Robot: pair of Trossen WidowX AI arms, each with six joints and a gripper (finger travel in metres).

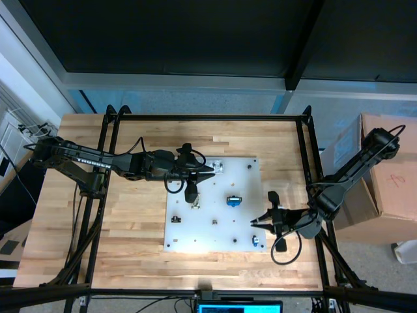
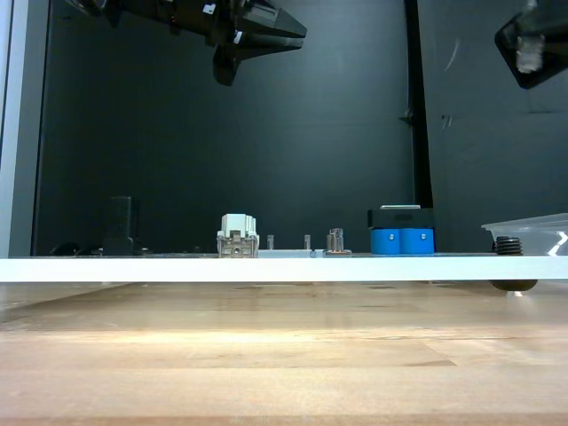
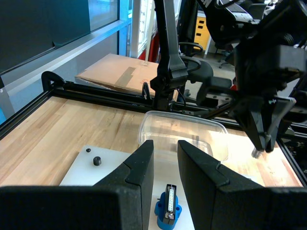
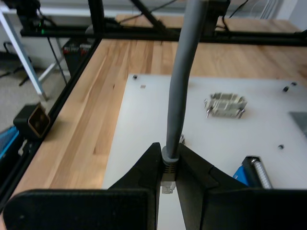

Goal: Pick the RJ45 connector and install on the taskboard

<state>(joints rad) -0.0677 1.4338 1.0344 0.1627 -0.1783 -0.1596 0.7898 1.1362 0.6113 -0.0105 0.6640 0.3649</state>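
- Right gripper (image 4: pixel 169 152): black jaws clenched on the RJ45 connector (image 4: pixel 167 186), a small pale plug with a grey boot. A smooth, round grey cable (image 4: pixel 180 76) runs on out from between the jaws.
- The connector is held in the air, well above the flat white board (image 1: pixel 195 229) near its right edge, clear of any seat.
- Left gripper (image 3: pixel 165 147): matte black, angular jaws released with a gap between them, raised over the board's far part.
- A blue connector (image 3: pixel 167 207) with a metal pin face stands on the board, and a clear plastic tub (image 3: pixel 182 125) lies beyond it.
- The desk (image 1: pixel 130 215) is made of pale wood planks.
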